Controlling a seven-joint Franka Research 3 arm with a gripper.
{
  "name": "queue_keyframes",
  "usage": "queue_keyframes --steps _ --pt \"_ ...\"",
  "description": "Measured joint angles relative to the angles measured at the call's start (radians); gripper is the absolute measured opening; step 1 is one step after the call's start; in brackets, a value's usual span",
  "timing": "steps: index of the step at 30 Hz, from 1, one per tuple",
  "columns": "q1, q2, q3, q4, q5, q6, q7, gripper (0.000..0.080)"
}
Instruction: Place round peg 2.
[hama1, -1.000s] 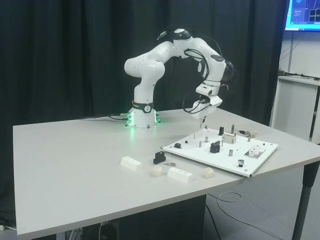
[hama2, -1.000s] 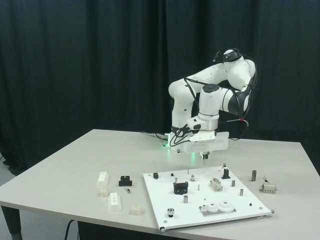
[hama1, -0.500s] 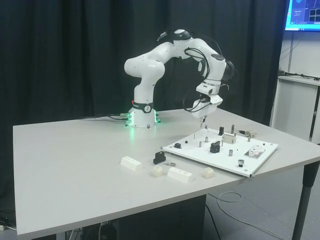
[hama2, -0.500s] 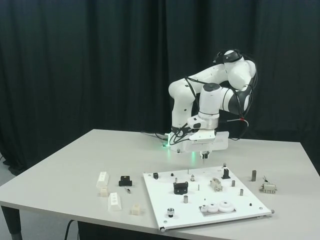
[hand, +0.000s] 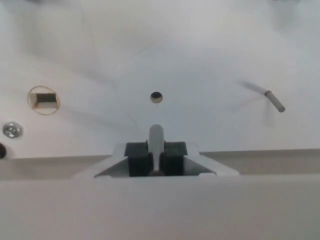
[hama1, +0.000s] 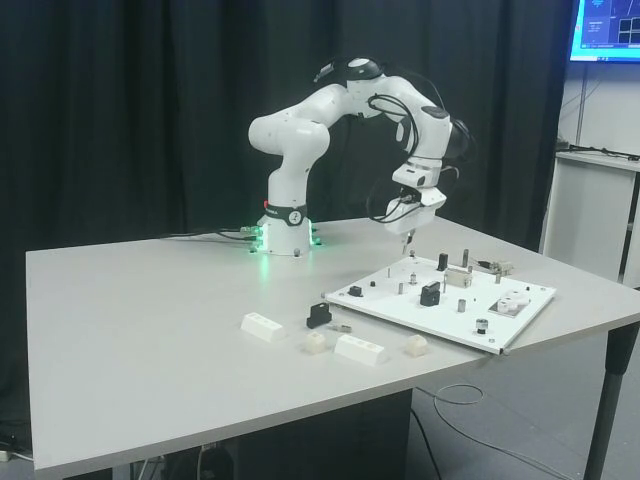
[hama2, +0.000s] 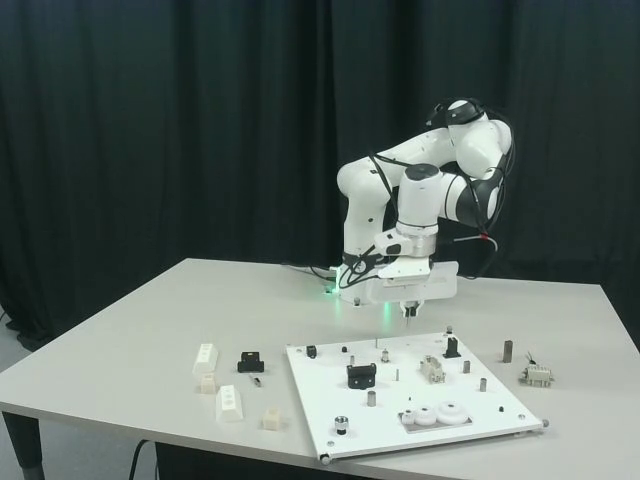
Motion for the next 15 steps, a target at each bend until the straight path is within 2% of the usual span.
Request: queue_keyframes --steps 15 --pt "-0.002 0.002 -0.003 0.001 0.002 0.018 0.000 0.0061"
